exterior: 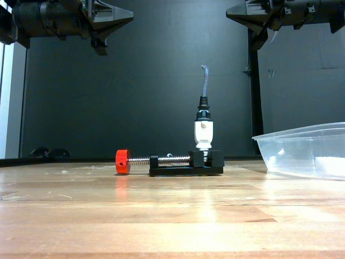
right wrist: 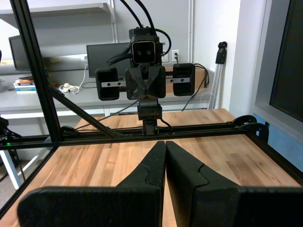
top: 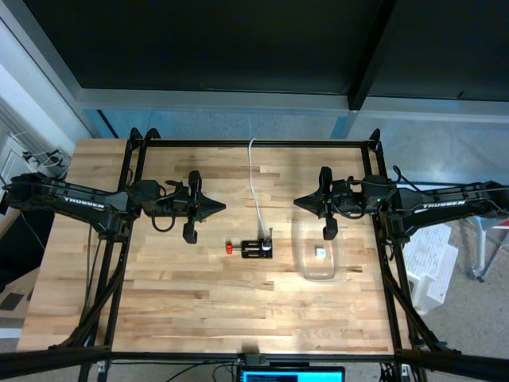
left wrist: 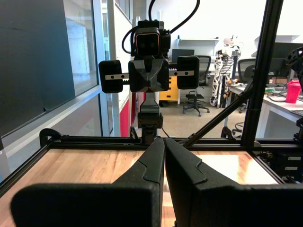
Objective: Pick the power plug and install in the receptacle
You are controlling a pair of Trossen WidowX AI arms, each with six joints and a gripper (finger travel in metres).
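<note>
From above, we are seeing the left end effector (top: 219, 207) and the right end effector (top: 298, 204) hanging over the table (top: 159, 294), well apart, tips facing inward. Between them the vise (top: 256, 250) with its knob (top: 229, 248) is gripping the receptacle (top: 269, 237), and the cord (top: 254, 183) is running away from it. Just beside it a tray (top: 318, 278) is holding a pale cube (top: 319, 252). We are not finding the plug here.

At table height, the receptacle is standing upright in the vise, both arms high above it. The plug is not showing here either.

Along the left wrist, the fingers (left wrist: 151, 161) are pressing together on nothing; along the right wrist, the same.

We are expecting the plug to be light, rigid and slick. We are judging it best pinched across its flat sides, prongs free.

The table is smooth, glossy wood inside a black frame (top: 254, 143). Dark panels are closing off the far side, and around it we are seeing a lab with a chair (left wrist: 194, 97) and a monitor (right wrist: 106, 56).
</note>
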